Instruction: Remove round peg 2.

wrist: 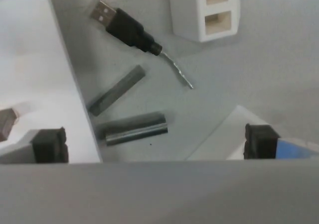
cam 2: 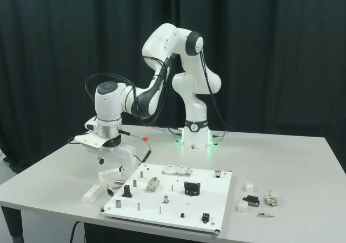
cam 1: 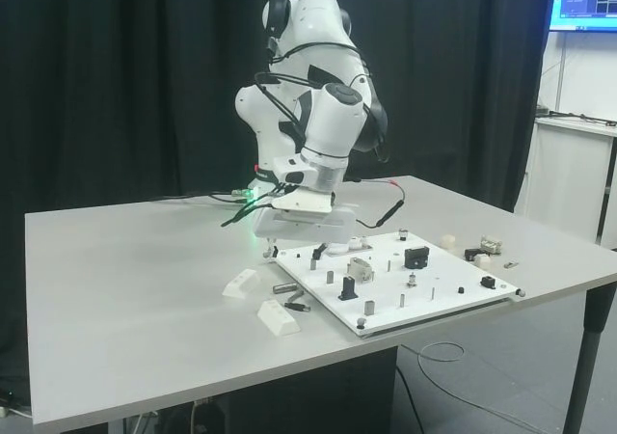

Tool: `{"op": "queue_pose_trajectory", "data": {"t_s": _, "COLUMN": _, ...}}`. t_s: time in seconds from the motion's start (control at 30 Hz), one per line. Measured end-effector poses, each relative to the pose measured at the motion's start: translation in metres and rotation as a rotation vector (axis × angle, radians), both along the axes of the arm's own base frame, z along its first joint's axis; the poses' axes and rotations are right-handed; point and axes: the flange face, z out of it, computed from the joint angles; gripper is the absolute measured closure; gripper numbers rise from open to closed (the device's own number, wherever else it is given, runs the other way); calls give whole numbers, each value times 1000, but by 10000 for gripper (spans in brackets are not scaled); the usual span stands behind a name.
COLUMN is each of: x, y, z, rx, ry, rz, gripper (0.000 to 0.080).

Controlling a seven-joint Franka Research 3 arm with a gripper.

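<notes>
A white Franka arm hangs its pincer (cam 2: 108, 162) low over the grey bench (cam 1: 125, 289), just off the corner of the white assembly board (cam 2: 205, 210) that lies farthest from the arm's base, the black pads spread wide with nothing between them. The wrist view shows the board's edge (wrist: 65, 74) running past one pad (wrist: 49, 145) and, on the bench beside the board, two dark grey bars, one slim (wrist: 117, 90) and one thicker (wrist: 134, 128), a black USB plug (wrist: 127, 27) and a white socket block (wrist: 205, 10). None of these is plainly a round peg (the bars look flat-sided, though that is a judgement). Round peg 2 cannot be picked out with certainty; the likeliest candidates are the short upright pins (cam 2: 141, 174) standing on the board near that same corner, long axis vertical, which the room views show and the wrist view does not. If so, the peg lies from the pincer inward across the board's edge, towards the arm's base, and the coming move calls for a short sideways shift over the board, then a straight descent and a vertical pull. Conversely, only the wrist view shows the parts lying loose off the board clearly.
</notes>
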Motion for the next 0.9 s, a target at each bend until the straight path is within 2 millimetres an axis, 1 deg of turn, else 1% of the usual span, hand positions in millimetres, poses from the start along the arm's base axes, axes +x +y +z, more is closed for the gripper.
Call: {"op": "queue_pose_trajectory", "data": {"t_s": 0.9, "x": -1, "y": 0, "z": -7, "rx": 2, "ry": -32, "rz": -2, "gripper": 3}}
